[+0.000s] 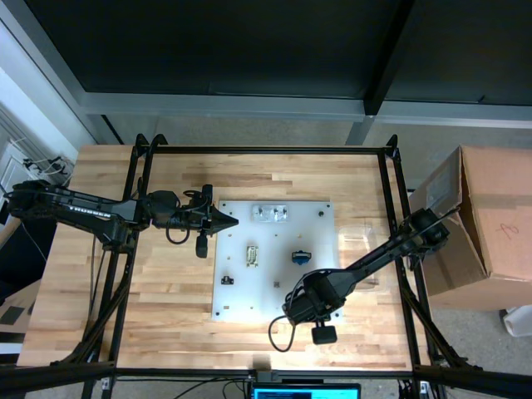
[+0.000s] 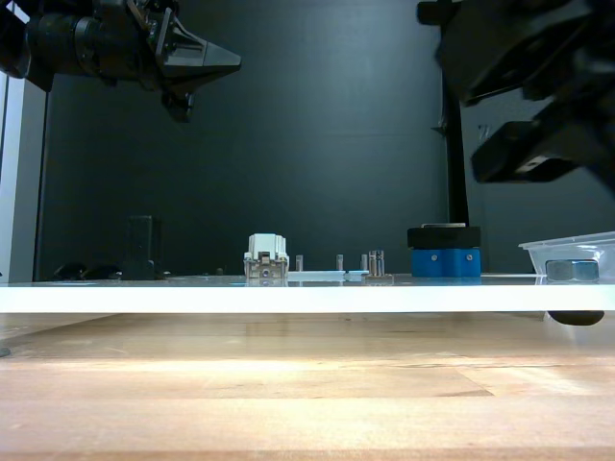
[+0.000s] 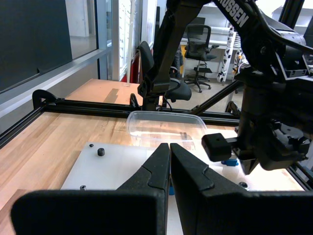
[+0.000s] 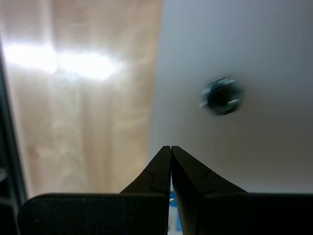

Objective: Pick the M12 nut and place it on its threads and fasten

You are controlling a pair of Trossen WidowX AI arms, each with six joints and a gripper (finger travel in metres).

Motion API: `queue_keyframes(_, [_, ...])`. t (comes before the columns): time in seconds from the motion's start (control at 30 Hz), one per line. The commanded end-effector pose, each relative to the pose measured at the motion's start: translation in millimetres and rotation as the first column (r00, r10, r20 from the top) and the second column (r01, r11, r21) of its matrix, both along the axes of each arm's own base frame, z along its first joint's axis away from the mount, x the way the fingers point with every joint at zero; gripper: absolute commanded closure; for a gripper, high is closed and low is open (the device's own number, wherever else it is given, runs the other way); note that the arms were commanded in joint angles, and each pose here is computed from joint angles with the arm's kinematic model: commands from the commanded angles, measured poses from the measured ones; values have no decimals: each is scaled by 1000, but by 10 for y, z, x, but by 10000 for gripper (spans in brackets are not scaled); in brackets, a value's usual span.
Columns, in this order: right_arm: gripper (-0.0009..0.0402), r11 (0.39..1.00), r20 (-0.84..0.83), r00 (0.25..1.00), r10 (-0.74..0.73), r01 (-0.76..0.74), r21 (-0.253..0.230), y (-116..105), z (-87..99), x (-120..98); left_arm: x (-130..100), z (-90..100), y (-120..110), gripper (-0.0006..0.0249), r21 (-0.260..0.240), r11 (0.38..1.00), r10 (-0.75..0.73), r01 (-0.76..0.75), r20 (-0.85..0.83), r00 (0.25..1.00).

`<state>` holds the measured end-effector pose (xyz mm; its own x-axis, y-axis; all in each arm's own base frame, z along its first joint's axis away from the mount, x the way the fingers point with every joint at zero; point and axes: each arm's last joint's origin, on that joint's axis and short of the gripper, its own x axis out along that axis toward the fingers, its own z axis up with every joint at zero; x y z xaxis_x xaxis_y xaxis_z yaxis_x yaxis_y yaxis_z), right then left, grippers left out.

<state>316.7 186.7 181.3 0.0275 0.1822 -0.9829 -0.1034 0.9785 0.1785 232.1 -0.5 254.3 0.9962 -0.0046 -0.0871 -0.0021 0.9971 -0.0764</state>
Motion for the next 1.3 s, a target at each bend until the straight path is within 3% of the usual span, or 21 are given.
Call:
queue_keyframes(0.03, [393, 1000, 14, 1000, -7, 7, -25, -6, 6, 1, 1, -1, 1, 243, 0, 1000, 0, 0, 0, 1000])
queue_keyframes(0.43, [394, 996, 106, 994, 18, -9, -86, -70, 145, -14, 1, -1, 1, 243, 0, 1000, 0, 0, -1, 1000])
queue_keyframes(0.57, [394, 999, 202, 979, 6, 5, -52, -195, 319, -51, 1, 0, 0, 243, 0, 1000, 0, 0, 0, 1000])
queue_keyframes(0.83, [393, 990, 456, 889, -44, 102, -101, -733, 708, -192, 1, -1, 1, 243, 0, 1000, 0, 0, 0, 1000])
queue_keyframes(1.1, [394, 975, 652, 752, -95, 201, -90, -1424, 1026, -401, 1, -1, 0, 243, 0, 1000, 0, 0, 0, 1000])
queue_keyframes(1.17, [393, 972, 700, 707, -105, 222, -78, -1570, 1092, -463, 1, -1, 1, 243, 0, 1000, 0, 0, -1, 1000])
queue_keyframes(1.3, [393, 974, 791, 598, -131, 227, -11, -1811, 1199, -588, 1, -1, 1, 243, 0, 1000, 0, 0, 0, 1000])
